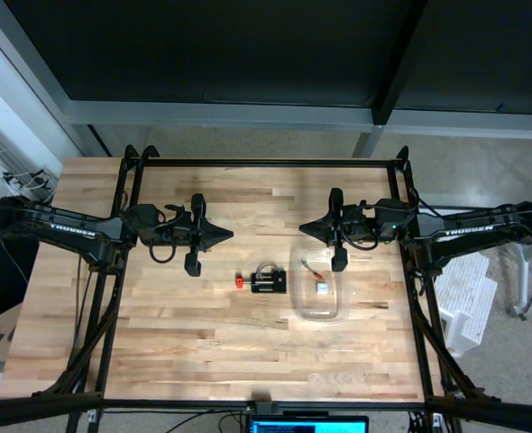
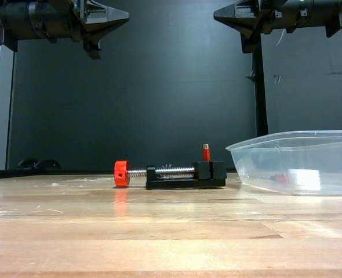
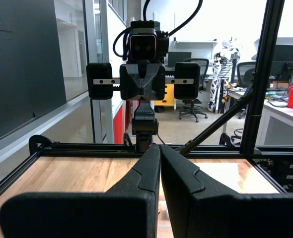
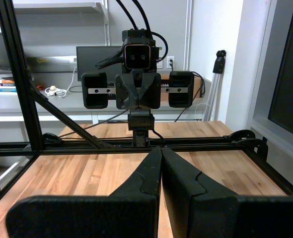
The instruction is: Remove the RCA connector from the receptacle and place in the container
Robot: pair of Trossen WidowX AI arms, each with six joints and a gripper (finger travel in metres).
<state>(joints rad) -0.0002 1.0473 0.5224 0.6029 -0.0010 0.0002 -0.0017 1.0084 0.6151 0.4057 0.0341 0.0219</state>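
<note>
The left gripper, a black wedge on a black arm, hangs above the pale wooden plank table left of centre in the high view, its tip pointing toward the middle. In the left wrist view its fingers are pressed together along their length and hold nothing. The right gripper mirrors it right of centre and points back at the left one. Its fingers likewise meet with no gap and nothing between them. In the low view both grippers sit high in the upper corners, well clear of the table.

The small black rectangular block of the receptacle lies on the table just below the gap between the two grippers. Its red-orange knob is at the left end, and in the low view a short red stub stands upright on it. The clear plastic rectangular container with rounded corners sits just to the right of the block, apart from it. The slim silvery-grey RCA connector with a red tip lies inside the container near its upper-left end. A small white square piece lies just below it in the same container.
</note>
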